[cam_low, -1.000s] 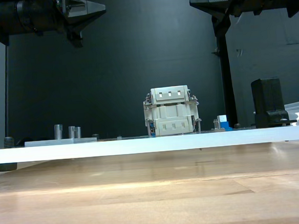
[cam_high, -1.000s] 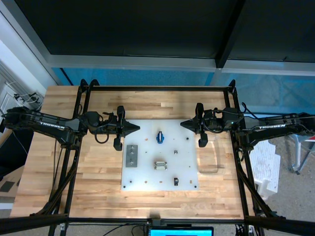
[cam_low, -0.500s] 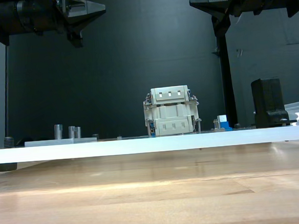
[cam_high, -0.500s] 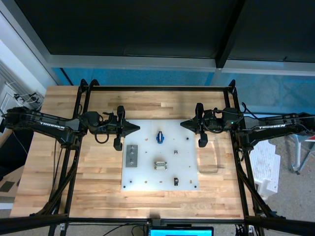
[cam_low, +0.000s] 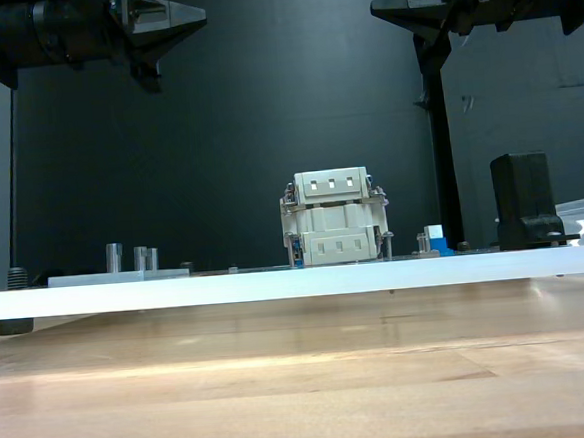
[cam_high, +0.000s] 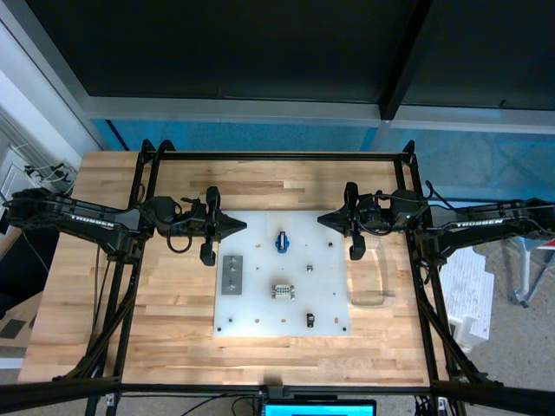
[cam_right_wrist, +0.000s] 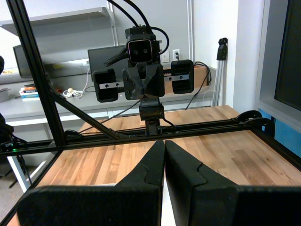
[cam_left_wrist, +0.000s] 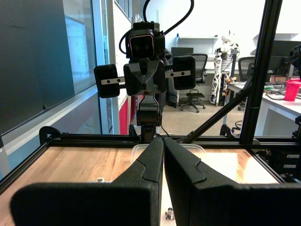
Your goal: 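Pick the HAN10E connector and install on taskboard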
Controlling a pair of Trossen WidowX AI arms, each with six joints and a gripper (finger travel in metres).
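The left pincer [cam_high: 242,225] is observed in the left-centre of the high view, raised above the far left corner of the taskboard [cam_high: 260,316] and pointed inward. In the left wrist view its fingers [cam_left_wrist: 153,155] are seen pressed together along their length, with nothing held between them. In the low view this pincer [cam_low: 201,20] is recorded at the upper left of the frame, well above the board.

The right pincer [cam_high: 322,219] is noted opposite, in the right-centre of the high view, over the far right corner of the board and also pointed inward. Its fingers [cam_right_wrist: 181,162] are likewise seen closed against each other and empty in the right wrist view. In the low view it [cam_low: 376,10] is found at the upper right of the frame, at much the same height as the left one.

The HAN10E connector [cam_high: 281,292] is located on the taskboard, slightly below the centre of the high view, upright and touched by neither pincer. In the low view it [cam_low: 334,221] is seen standing on the white board edge [cam_low: 276,283] at mid-frame.

Also recorded on the board are a grey block [cam_high: 232,273] to the left of the connector, a blue part [cam_high: 282,241] above it in the frame, and a black fitting [cam_high: 310,321] near the lower edge. A clear tray [cam_high: 373,277] is noted on the desk [cam_high: 130,329] just beside the board's right edge.
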